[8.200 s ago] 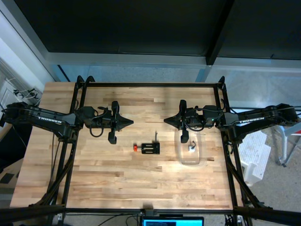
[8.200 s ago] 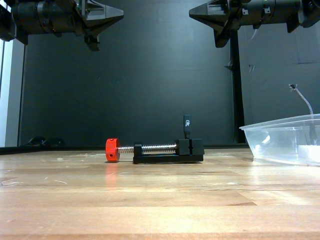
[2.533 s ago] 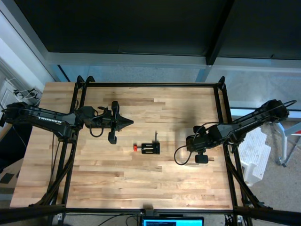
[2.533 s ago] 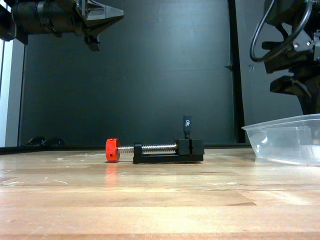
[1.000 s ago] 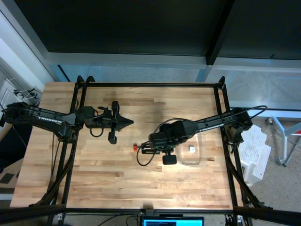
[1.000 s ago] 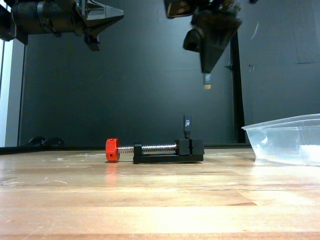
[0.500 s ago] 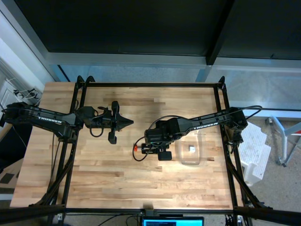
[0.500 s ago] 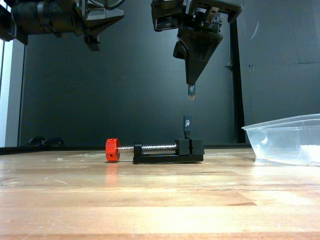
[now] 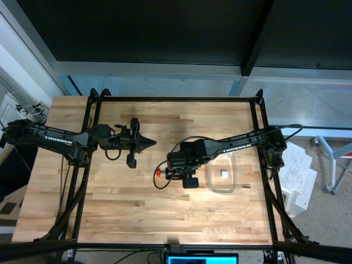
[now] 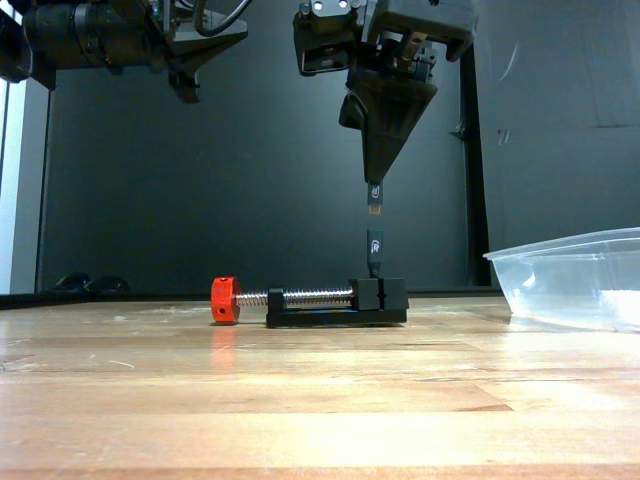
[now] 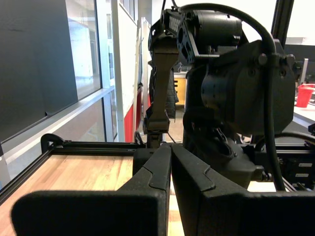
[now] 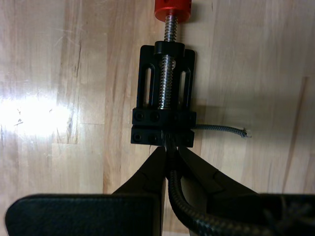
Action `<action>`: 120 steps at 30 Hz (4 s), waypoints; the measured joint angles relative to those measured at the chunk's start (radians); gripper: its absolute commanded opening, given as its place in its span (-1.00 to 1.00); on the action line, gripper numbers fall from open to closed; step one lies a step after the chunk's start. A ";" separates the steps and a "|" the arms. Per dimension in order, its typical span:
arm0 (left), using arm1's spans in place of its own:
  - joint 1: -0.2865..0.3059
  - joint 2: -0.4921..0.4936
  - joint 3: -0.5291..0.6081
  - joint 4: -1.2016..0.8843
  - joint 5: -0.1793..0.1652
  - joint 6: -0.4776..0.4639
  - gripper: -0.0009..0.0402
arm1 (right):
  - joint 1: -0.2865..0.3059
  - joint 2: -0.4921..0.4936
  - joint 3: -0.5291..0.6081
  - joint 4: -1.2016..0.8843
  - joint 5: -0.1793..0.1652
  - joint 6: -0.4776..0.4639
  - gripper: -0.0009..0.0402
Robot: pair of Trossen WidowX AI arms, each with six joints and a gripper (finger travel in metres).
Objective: Pick the USB-C connector and install on taskboard
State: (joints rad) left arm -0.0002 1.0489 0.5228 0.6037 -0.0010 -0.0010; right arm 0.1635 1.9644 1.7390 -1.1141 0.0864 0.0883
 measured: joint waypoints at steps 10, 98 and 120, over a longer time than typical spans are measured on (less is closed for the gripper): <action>0.000 0.000 0.000 -0.001 0.000 0.000 -0.96 | 0.000 0.014 0.000 0.010 -0.004 -0.008 -0.96; 0.000 0.000 0.000 -0.001 0.000 0.000 -0.96 | -0.007 0.000 -0.083 0.086 -0.003 -0.050 -0.25; 0.000 0.000 0.000 -0.001 0.000 0.000 -0.96 | -0.007 -0.151 -0.082 0.021 -0.004 -0.054 0.04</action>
State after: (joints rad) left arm -0.0002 1.0489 0.5228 0.6029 -0.0006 -0.0006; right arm 0.1566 1.8137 1.6573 -1.0931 0.0822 0.0341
